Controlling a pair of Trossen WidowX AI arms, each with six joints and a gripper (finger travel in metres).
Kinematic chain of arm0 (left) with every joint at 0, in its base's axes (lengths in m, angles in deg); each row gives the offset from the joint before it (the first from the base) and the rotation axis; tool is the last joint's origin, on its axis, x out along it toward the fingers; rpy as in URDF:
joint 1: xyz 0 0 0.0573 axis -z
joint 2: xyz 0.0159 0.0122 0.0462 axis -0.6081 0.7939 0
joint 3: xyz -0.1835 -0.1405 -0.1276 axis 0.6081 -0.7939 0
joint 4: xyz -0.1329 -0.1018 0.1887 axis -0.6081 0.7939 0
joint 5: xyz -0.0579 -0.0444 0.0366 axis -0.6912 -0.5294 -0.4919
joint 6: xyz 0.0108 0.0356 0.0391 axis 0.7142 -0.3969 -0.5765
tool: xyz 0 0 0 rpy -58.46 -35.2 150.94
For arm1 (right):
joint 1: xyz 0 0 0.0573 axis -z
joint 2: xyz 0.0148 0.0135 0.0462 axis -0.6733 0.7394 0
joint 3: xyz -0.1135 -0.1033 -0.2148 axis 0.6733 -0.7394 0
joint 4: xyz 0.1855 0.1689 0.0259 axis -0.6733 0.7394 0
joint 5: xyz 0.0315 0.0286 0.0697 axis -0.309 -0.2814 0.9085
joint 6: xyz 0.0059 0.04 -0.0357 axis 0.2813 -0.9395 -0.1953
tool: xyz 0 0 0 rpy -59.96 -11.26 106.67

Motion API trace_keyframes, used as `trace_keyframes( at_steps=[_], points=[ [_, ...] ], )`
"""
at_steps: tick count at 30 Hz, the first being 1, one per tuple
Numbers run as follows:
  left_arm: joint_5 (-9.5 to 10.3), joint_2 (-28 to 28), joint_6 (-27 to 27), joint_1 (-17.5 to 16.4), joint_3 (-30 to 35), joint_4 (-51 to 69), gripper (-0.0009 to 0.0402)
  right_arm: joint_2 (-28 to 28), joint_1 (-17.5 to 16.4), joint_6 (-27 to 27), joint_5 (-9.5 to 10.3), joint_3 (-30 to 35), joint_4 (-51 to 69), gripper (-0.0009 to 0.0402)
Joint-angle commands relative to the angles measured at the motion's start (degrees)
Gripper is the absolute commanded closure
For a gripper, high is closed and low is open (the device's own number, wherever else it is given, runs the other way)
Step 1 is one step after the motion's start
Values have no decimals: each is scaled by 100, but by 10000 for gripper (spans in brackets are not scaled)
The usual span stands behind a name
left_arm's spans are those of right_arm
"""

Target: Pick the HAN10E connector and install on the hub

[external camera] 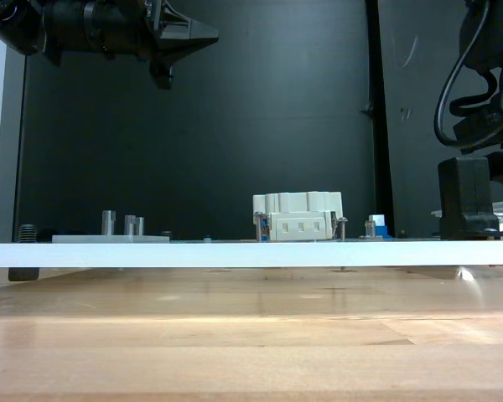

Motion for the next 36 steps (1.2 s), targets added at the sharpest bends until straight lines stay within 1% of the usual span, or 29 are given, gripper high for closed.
trace_keyframes(
  at_steps=[1, 6, 10, 23, 28, 32, 36],
  points=[
    [-2, 2, 0, -2, 2, 0, 393, -9, -4, 0, 2, 61, 37, 332],
    [-2, 2, 0, 0, 2, 0, 393, -33, -2, 26, -2, 352, 439, 345],
    [-2, 2, 0, -2, 2, 0, 393, -50, -2, 24, -2, 713, 883, 350],
    [-2, 2, 0, 0, 2, 0, 393, -57, 2, 20, 0, 2015, 1969, 350],
    [-2, 2, 0, -2, 2, 0, 393, -57, 0, 17, 2, 2282, 2096, 350],
    [-2, 2, 0, 0, 2, 0, 393, 74, 2, 26, 0, 2437, 2107, 350],
    [-2, 2, 0, -2, 2, 0, 393, 319, 76, 245, -4, 2575, 2085, 350]
  ],
)
